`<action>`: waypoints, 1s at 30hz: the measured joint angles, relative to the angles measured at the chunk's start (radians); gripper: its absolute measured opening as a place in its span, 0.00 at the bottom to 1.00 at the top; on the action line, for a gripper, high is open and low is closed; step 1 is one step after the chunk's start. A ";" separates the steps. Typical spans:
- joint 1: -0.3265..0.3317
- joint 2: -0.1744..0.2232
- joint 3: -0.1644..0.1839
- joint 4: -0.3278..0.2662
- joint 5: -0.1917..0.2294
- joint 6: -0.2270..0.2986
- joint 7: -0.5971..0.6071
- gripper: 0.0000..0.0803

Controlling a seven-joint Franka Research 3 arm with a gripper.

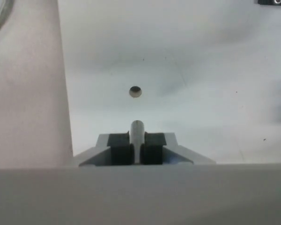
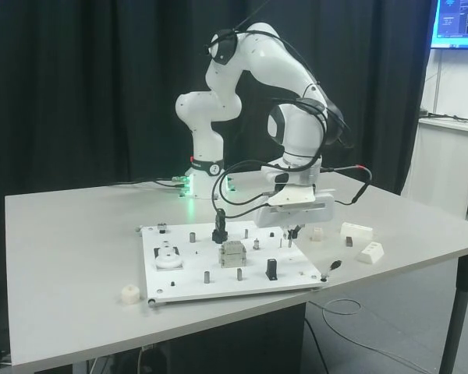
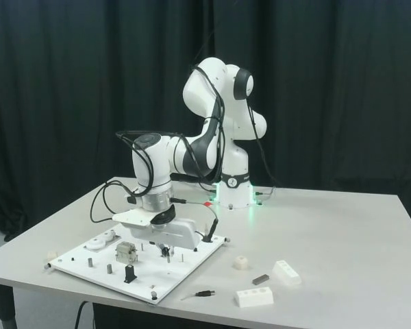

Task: Place round peg 2.

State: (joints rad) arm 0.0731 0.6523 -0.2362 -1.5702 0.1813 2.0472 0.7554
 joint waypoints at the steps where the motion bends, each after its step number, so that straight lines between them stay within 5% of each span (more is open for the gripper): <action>1: 0.000 0.000 0.000 0.000 0.000 0.000 -0.001 0.08; 30: 0.041 0.006 0.010 -0.003 0.020 0.003 -0.008 0.08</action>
State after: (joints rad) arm 0.1137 0.6582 -0.2266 -1.5737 0.2015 2.0501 0.7477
